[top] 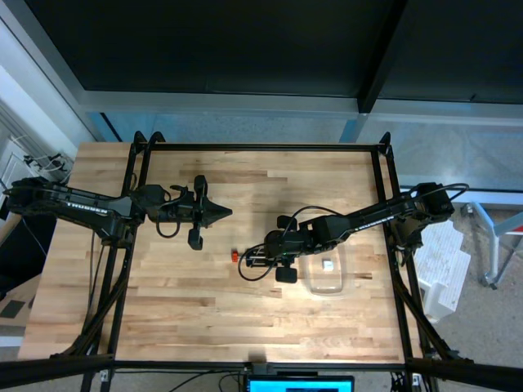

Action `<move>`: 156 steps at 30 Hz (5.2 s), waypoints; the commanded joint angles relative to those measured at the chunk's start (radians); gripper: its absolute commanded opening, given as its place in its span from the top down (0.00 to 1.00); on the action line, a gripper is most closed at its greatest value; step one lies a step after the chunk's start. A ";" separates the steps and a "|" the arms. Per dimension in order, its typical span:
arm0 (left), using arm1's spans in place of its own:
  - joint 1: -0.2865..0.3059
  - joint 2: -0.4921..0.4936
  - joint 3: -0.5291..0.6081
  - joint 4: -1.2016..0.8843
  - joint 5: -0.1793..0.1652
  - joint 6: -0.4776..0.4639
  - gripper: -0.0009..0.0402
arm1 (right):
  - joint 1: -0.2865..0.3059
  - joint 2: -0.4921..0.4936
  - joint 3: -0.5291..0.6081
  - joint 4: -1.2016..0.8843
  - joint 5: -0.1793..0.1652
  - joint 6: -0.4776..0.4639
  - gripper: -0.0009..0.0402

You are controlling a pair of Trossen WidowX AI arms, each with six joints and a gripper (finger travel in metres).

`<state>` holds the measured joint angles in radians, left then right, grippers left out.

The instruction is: Pick the RCA connector and install on taskboard

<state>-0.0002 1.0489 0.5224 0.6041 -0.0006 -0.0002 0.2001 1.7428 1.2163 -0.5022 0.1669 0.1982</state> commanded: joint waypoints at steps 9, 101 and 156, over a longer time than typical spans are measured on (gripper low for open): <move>0.000 0.000 0.000 -0.001 0.000 0.000 0.98 | 0.000 0.000 -0.004 0.000 0.010 -0.003 0.98; 0.000 0.000 0.000 -0.001 0.000 0.000 0.98 | -0.002 -0.052 -0.048 0.004 0.023 0.021 0.54; 0.000 0.000 0.000 -0.001 0.000 0.000 0.98 | -0.178 -0.714 -0.486 0.612 -0.162 -0.158 0.98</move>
<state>-0.0002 1.0485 0.5228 0.6029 -0.0006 0.0002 0.0315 1.0389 0.7395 0.0959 0.0139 0.0387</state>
